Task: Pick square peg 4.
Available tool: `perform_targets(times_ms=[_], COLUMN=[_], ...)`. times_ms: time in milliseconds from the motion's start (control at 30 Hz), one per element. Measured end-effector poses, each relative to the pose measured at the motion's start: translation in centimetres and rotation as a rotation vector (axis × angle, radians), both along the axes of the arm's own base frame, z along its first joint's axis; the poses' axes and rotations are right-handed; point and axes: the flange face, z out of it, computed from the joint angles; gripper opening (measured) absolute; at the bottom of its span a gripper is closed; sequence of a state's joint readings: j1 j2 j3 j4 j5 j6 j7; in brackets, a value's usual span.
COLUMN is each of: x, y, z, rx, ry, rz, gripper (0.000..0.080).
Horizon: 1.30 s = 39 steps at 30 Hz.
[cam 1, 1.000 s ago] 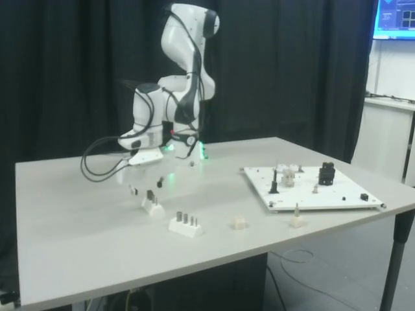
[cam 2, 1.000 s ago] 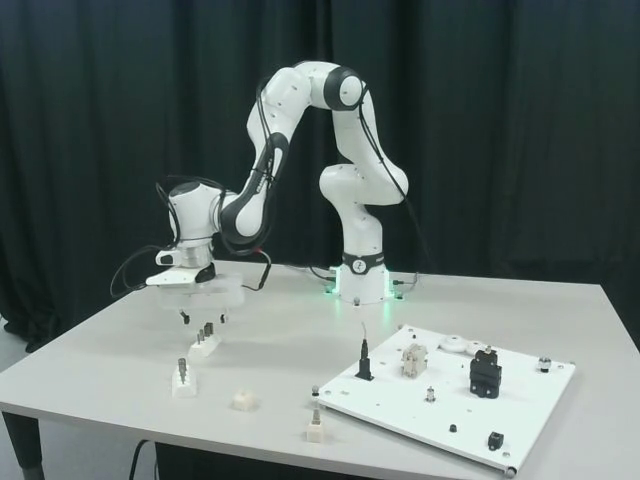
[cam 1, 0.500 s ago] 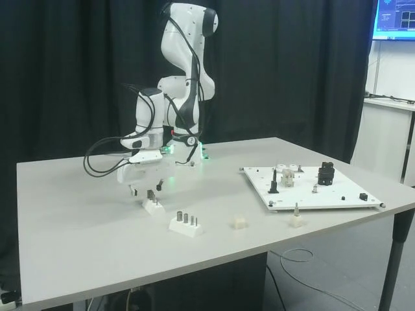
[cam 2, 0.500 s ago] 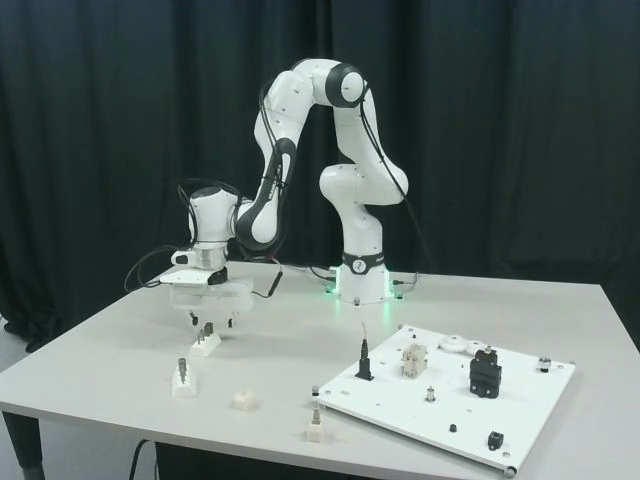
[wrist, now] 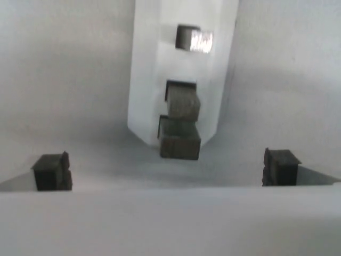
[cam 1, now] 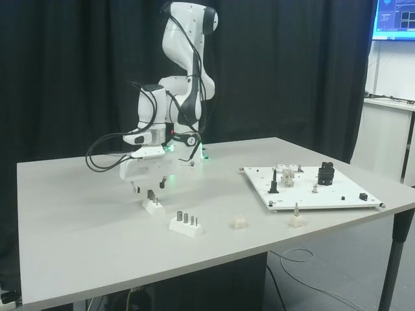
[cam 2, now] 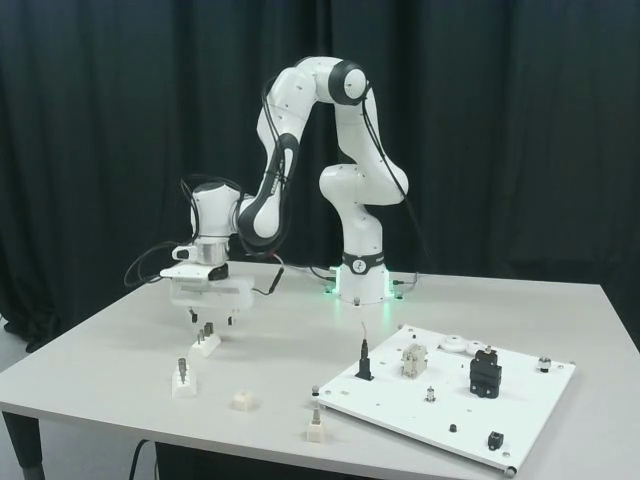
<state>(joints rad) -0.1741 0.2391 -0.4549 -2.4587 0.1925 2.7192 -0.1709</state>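
From where I stand, the gripper [wrist: 165,172] hangs just above the white holder block [wrist: 146,69], jaws spread wide and holding nothing. The nearest square peg [wrist: 179,140] sits between the fingertips [wrist: 51,172], upright in the block. I'd come straight down, centred, and close only on that peg, clear of the next peg [wrist: 183,99] behind.

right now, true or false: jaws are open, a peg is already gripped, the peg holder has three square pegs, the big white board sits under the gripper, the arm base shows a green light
1. The gripper has its jaws open. True.
2. A peg is already gripped. False: the jaws stand apart on either side of the white peg holder, touching nothing.
3. The holder carries three square pegs. True: all three show in the wrist view.
4. The white board lies under the gripper. False: it lies well apart, nearer the table's other end.
5. A green light shows at the arm base. True.
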Motion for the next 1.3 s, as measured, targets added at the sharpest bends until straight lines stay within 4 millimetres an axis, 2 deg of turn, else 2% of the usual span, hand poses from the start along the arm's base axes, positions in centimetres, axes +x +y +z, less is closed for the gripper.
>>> perform_targets(times_ms=[567,1267,1300], x=[0.4,2.1,2.1], y=[0.0,-0.8,-0.8], z=[0.6,-1.1,-1.2], rx=[0.008,-0.003,-0.004], ry=[-0.007,0.012,0.013], rz=[-0.044,-0.054,-0.053], gripper=[0.08,0.08,0.0752])
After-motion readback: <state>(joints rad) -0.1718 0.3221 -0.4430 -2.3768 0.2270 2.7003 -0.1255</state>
